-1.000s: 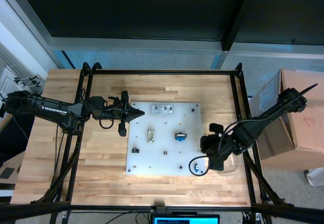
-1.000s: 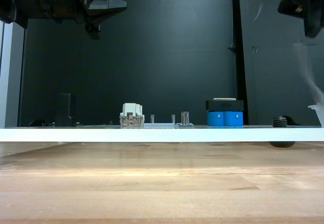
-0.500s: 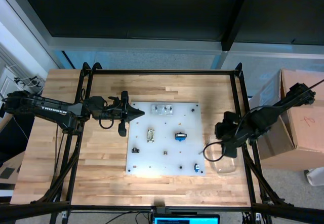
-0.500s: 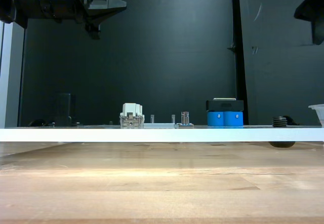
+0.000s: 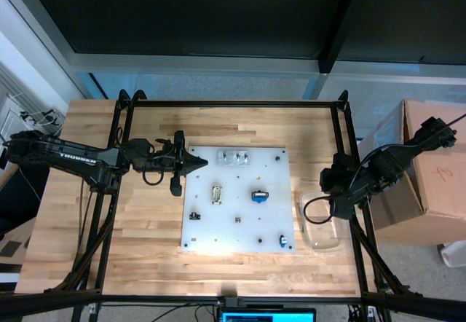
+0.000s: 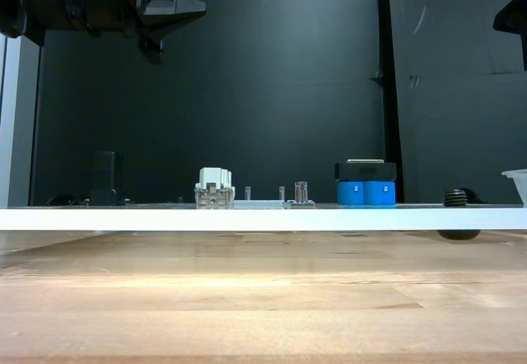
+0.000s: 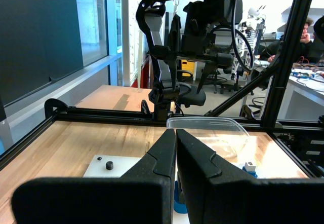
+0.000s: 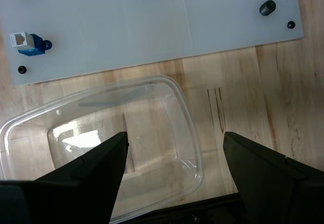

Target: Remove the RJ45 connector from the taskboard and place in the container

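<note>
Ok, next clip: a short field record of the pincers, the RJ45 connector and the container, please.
left pincer: shut, high over the board's left edge
right pincer: open, above the container, nothing held
RJ45 connector: not made out in either pincer or the container; a white-and-blue jack stands at the board's near right corner
container: clear, right of the board
change: right pincer moved from the board's near right corner to over the container

Right pincer (image 8: 174,145) leaves the taskboard's (image 5: 233,198) near-right corner, swings right and back, now sits over the container (image 5: 320,239).
</note>
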### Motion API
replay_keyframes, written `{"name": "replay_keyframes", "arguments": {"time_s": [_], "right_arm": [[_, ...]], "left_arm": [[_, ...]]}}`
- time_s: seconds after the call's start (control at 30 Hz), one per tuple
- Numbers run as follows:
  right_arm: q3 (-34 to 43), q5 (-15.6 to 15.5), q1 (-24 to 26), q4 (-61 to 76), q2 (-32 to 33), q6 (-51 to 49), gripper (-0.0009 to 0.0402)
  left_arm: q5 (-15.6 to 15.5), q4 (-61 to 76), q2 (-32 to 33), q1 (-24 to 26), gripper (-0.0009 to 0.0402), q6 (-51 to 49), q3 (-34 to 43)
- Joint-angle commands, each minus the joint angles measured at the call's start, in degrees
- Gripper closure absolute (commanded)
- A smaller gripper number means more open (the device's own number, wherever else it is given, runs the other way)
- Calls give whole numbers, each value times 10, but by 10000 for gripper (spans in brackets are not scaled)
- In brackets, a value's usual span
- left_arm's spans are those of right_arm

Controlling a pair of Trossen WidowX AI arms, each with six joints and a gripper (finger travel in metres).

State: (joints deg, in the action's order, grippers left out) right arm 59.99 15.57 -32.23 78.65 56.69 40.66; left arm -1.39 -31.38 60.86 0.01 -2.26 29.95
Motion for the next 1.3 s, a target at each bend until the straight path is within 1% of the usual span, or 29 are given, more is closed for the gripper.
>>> {"name": "replay_keyframes", "arguments": {"time_s": [0.03,0.1,0.23,0.3,0.47,0.6,0.7,0.83,0.9,1.03,1.17,1.27,1.3], "right_arm": [[0,-1,-1,-3,6,0,130],[0,-2,-6,-11,13,0,130],[0,-7,-39,-49,38,12,130],[0,-9,-45,-73,57,22,130],[0,-60,-53,-140,111,40,130],[0,-101,-85,-198,160,74,130],[0,-139,-110,-230,195,118,130],[0,-175,-140,-282,234,161,130],[0,-199,-149,-310,250,178,130],[0,-236,-163,-351,276,207,130],[0,-254,-174,-364,294,216,130],[0,-290,-180,-365,311,216,130],[0,-293,-181,-365,317,214,130]], "left_arm": [[0,0,0,0,393,0,0],[0,0,0,0,393,0,0],[0,0,0,0,393,0,0],[0,0,0,0,393,0,0],[0,0,0,0,393,0,0],[0,0,0,0,393,0,0],[0,0,0,0,393,0,0],[0,0,0,0,393,0,0],[0,0,0,0,393,0,0],[0,0,0,0,393,0,0],[0,0,0,0,393,0,0],[0,0,0,0,393,0,0],[0,0,0,0,393,0,0]]}}
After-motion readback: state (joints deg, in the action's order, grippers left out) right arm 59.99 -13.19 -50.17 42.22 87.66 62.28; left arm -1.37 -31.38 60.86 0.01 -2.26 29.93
